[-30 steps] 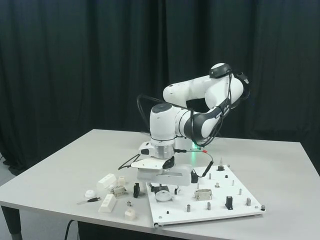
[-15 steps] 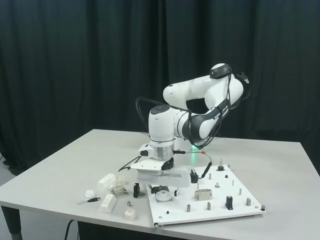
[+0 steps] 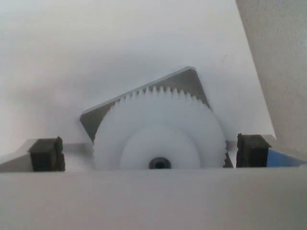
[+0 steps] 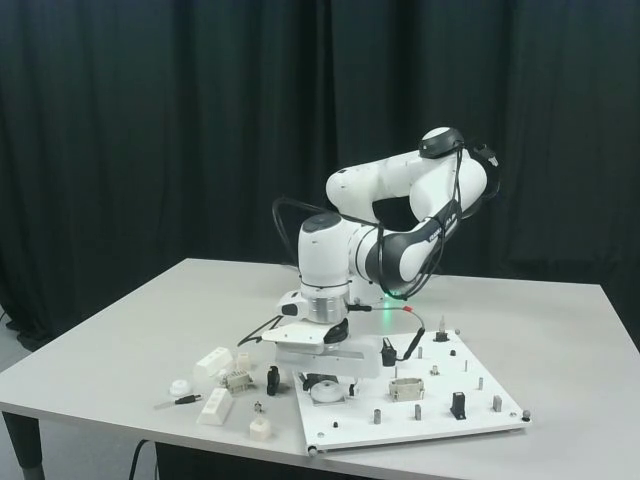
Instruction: Remove large gear.
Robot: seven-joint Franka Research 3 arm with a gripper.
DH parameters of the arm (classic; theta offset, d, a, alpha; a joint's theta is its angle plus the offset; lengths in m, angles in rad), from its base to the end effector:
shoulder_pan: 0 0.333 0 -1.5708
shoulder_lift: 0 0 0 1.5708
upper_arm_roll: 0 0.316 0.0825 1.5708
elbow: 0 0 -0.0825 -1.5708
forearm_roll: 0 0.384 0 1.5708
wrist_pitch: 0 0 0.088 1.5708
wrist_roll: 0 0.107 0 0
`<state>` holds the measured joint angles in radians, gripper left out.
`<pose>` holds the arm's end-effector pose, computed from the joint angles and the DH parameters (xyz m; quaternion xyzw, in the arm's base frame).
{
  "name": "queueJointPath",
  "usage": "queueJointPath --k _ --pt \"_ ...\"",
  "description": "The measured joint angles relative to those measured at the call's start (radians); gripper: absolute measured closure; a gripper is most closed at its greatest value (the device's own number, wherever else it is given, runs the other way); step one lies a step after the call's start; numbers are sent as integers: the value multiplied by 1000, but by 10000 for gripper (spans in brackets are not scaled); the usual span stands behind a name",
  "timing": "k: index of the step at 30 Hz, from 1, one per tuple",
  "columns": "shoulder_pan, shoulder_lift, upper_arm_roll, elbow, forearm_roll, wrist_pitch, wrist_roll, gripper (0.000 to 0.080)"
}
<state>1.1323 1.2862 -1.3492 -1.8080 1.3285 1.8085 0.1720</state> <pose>0.6252 0.0468 0.2085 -0.9245 0.3807 0.0188 0.0002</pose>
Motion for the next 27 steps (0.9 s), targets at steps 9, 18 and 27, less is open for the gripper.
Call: queueJointPath --k 9,18,27 --pt "0 0 3 -1 1 7 0 3" --pt "0 -1 3 -10 6 16 0 209" --pt "0 -1 3 -11 8 17 0 208"
